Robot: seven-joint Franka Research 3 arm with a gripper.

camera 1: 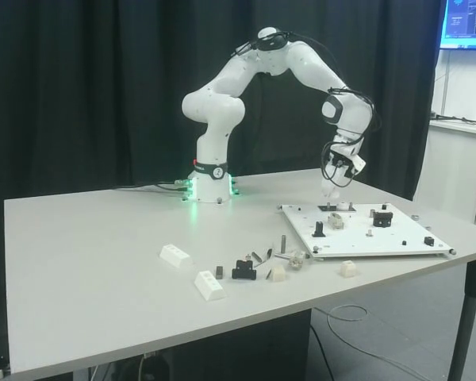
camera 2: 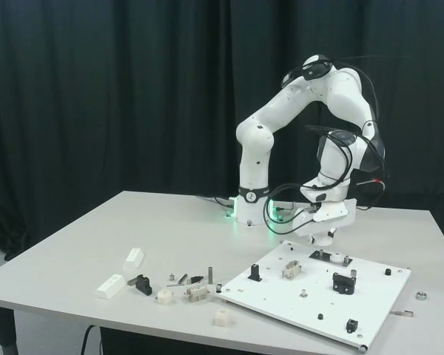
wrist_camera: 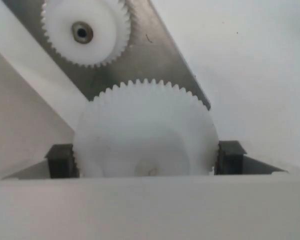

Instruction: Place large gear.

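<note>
Grey table (camera 1: 87,238), large gear (wrist_camera: 145,132) clamped between jaws

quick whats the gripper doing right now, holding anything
Gripper: shut on the large gear, one black finger on each side of its toothed rim, above the grey plate.
</note>
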